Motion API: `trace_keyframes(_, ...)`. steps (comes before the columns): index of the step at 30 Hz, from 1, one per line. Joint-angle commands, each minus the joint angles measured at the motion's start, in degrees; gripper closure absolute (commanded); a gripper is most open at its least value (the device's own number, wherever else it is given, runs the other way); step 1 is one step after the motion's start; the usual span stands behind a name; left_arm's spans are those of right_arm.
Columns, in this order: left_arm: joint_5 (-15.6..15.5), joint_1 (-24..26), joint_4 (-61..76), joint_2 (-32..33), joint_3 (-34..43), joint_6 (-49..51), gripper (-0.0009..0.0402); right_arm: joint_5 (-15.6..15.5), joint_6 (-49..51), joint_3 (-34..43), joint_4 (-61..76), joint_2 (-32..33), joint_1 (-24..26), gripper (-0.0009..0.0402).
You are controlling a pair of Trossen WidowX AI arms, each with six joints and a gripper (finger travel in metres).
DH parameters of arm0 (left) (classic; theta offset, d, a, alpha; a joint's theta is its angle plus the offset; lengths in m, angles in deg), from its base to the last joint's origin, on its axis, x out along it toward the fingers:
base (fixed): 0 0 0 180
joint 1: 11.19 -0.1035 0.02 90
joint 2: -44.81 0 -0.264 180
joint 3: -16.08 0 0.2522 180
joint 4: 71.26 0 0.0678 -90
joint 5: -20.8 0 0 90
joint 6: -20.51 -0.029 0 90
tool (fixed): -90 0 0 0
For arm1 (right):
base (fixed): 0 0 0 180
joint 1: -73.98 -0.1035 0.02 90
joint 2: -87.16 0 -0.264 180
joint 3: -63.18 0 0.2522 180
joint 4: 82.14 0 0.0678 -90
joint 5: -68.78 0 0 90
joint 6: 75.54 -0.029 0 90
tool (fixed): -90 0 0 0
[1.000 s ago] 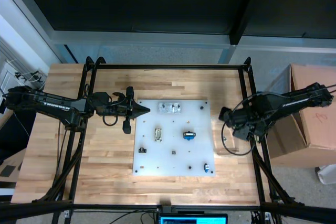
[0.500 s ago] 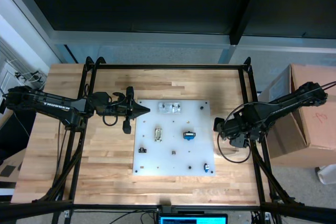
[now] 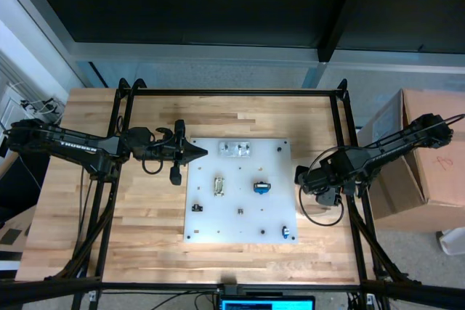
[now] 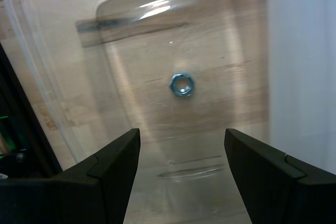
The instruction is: Pick the M12 nut and place it on its threads and fasten
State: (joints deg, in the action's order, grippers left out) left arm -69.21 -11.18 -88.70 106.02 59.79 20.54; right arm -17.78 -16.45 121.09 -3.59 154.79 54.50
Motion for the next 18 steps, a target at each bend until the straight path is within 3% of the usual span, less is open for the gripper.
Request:
trace_keyframes(1,0.0,0.0,0.0,0.0,0.0,0.0,0.0393,-0.4,-0.1,-1.2,-0.4,0.0,0.0,0.0174)
trace_keyframes(7,0.0,0.0,0.0,0.0,0.0,0.0,0.0393,-3.1,-0.3,-3.7,-3.1,0.0,0.0,0.0179)
trace_keyframes(18,0.0,0.0,0.0,0.0,0.0,0.0,0.0393,-3.1,-0.3,-7.5,-6.9,0.0,0.0,0.0181)
